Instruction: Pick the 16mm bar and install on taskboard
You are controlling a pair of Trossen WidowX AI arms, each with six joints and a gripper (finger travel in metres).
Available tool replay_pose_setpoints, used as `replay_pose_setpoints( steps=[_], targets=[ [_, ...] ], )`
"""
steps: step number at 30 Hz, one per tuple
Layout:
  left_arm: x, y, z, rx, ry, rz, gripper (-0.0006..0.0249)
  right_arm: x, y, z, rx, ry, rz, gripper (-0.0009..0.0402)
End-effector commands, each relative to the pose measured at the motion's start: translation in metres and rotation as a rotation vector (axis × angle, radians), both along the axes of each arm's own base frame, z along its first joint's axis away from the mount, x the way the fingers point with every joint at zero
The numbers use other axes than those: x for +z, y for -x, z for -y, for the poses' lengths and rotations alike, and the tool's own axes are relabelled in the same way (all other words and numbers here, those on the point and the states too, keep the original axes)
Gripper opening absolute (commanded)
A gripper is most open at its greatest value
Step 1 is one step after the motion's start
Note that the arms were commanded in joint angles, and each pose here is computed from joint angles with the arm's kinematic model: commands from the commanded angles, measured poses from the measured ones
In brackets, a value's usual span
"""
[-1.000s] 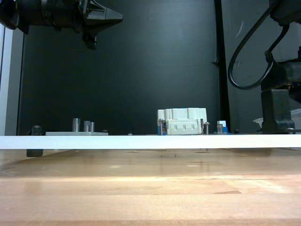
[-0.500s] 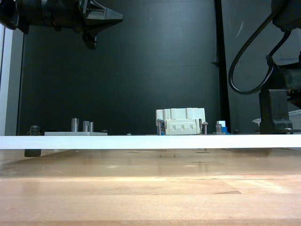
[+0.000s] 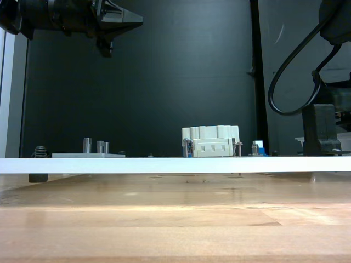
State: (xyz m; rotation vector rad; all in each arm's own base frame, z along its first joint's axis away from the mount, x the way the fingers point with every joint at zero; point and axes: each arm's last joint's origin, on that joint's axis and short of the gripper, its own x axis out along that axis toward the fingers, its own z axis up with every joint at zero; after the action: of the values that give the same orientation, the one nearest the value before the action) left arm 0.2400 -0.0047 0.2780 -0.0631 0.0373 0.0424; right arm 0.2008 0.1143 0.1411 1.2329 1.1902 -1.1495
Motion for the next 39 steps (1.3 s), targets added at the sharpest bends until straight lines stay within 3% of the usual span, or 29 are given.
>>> replay_pose_setpoints(
  steps=[1,22,31,39],
  targets=[
    [0.000,0.000,0.000,0.000,0.000,0.000,0.0001,-0.001,0.001,0.000,0.016,0.003,-0.012,0.0203],
    [0.000,0.000,0.000,0.000,0.000,0.000,0.0001,0.005,-0.002,-0.001,0.117,-0.005,0.016,0.0058],
    [0.000,0.000,0.000,0.000,0.000,0.000,0.0001,0.018,0.006,0.004,0.213,0.011,0.031,0.0033],
    [0.000,0.000,0.000,0.000,0.000,0.000,0.0001,0.047,0.019,0.012,0.516,0.028,0.098,0.0031]
  ],
)
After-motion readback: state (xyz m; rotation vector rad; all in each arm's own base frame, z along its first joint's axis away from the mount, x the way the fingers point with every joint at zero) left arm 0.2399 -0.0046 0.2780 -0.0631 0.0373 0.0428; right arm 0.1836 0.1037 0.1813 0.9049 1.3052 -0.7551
